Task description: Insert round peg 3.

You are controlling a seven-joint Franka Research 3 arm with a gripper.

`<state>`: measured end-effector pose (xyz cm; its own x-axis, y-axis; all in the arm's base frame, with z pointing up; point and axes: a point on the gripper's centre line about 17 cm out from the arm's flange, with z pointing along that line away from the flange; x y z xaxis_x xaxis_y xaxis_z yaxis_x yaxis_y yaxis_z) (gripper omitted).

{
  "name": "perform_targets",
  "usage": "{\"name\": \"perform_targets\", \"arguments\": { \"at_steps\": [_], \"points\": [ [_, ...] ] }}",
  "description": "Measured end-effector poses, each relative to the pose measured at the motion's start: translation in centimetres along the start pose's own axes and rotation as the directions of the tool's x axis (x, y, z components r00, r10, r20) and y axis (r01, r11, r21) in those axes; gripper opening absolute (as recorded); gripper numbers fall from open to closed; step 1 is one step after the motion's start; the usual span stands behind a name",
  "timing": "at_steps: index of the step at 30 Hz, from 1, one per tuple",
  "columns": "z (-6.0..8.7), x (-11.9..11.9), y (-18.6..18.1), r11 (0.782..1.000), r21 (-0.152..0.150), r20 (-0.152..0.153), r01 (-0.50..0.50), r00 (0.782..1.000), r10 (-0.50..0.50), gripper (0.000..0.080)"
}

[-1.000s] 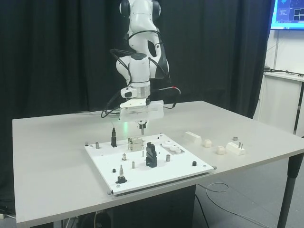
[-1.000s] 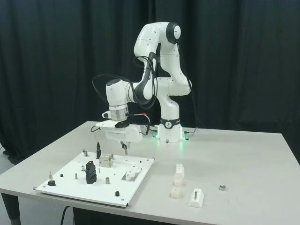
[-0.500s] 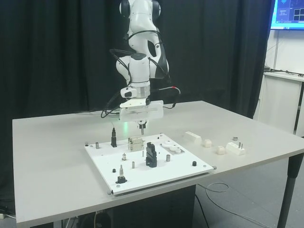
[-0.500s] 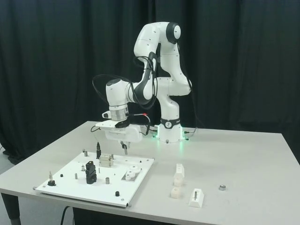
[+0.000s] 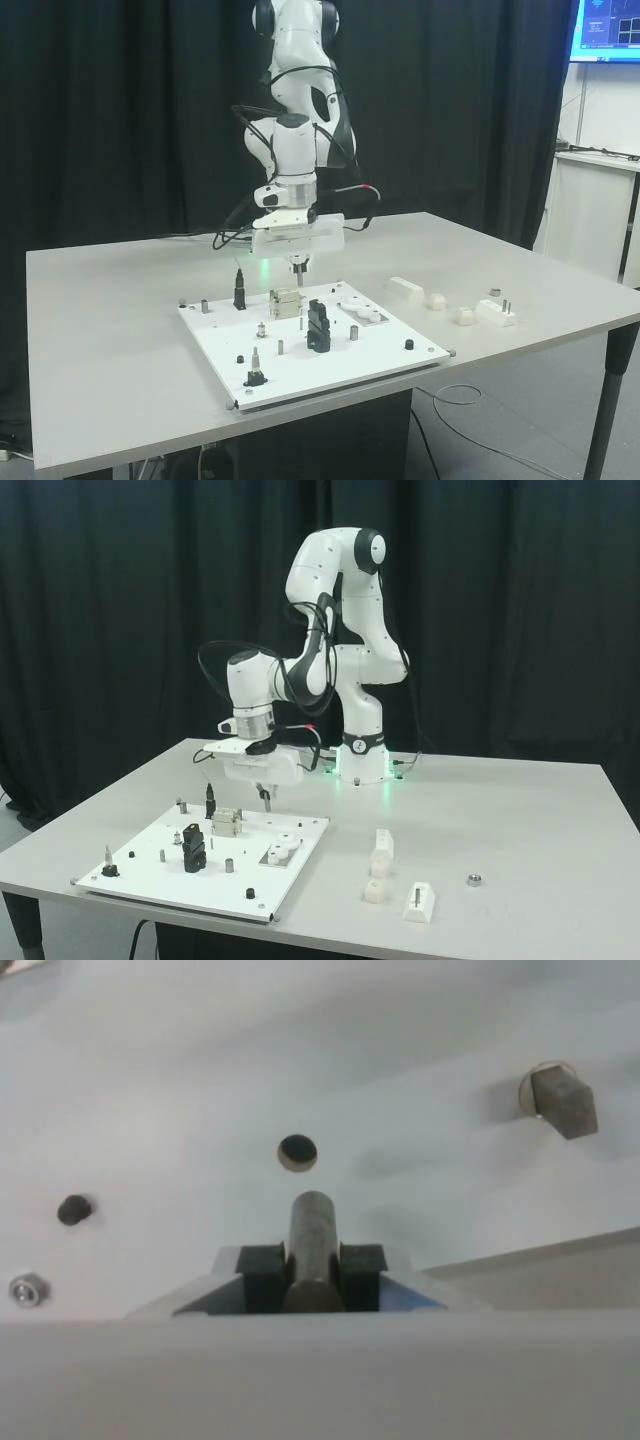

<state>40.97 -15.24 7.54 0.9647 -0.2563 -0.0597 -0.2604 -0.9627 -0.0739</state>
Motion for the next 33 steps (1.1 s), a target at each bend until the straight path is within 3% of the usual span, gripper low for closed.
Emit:
{"name": "perform_targets", "arguments": {
  "at_steps": [33],
  "points": [
    [2.3,1.0,-0.5,1.0,-0.007,-0.031,-0.005,0.999,0.005,0.011]
  ]
}}
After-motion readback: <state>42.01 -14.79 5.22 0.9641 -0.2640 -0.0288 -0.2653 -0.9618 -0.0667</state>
